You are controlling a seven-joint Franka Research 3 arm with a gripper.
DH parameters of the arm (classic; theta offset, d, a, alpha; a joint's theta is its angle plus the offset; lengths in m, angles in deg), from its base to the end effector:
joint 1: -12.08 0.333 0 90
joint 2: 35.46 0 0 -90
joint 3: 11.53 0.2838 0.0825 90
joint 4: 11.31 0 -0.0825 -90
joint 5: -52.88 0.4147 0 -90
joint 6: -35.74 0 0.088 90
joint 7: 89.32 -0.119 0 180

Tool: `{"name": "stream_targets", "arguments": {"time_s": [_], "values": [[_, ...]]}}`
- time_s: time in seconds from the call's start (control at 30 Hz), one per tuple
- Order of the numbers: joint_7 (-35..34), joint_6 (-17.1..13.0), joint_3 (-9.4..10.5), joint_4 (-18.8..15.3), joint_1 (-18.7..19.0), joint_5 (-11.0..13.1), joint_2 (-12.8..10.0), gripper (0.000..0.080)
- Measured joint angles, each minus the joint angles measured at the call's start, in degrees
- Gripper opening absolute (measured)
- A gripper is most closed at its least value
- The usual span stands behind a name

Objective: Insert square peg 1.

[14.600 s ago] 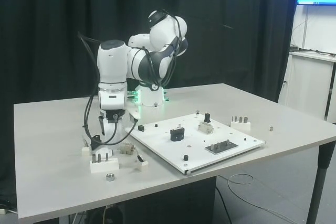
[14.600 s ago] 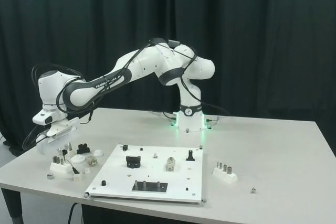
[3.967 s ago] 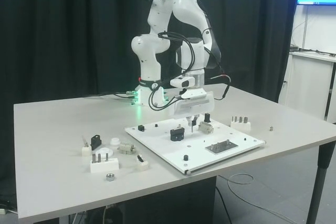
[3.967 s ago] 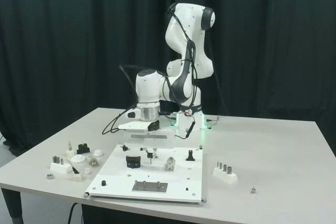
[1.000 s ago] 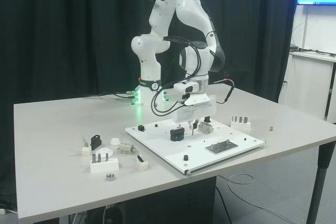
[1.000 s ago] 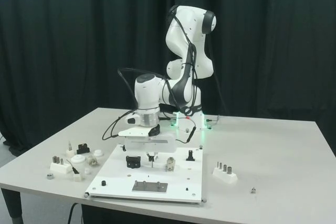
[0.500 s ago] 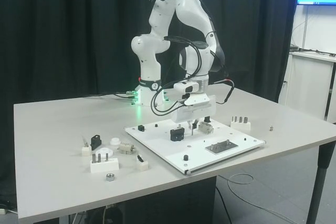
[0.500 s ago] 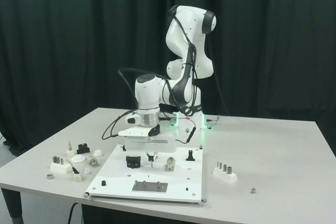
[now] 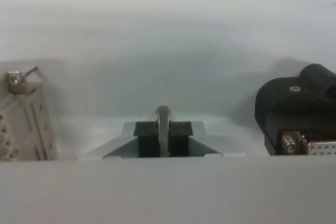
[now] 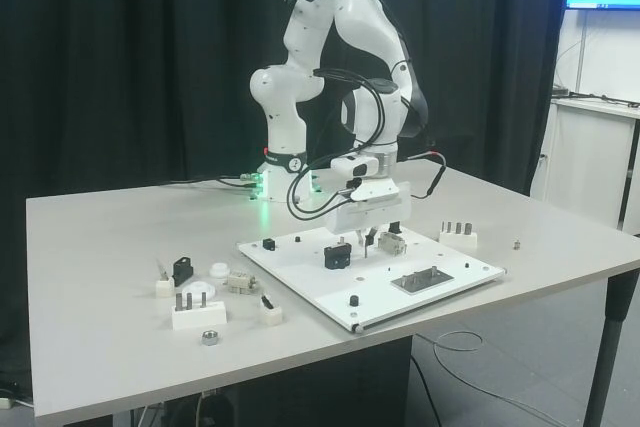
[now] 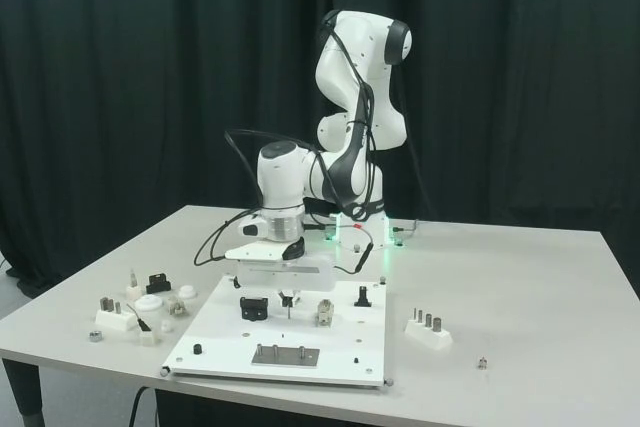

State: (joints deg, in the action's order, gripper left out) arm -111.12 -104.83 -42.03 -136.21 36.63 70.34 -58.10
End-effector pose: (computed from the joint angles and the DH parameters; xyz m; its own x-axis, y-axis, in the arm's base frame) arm 0.5567 -0.0710 0.1597 0.7655 -0.6424 -0.0357 -0.6417 -0.7663 0.0317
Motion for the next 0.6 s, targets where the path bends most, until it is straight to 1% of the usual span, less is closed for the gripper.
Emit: {"name": "stream_targets", "arguments": {"time_s": [0.6], "values": [[0.0,0.9,0.04,0.0,0.0,0.0,0.2,0.0035]]}}
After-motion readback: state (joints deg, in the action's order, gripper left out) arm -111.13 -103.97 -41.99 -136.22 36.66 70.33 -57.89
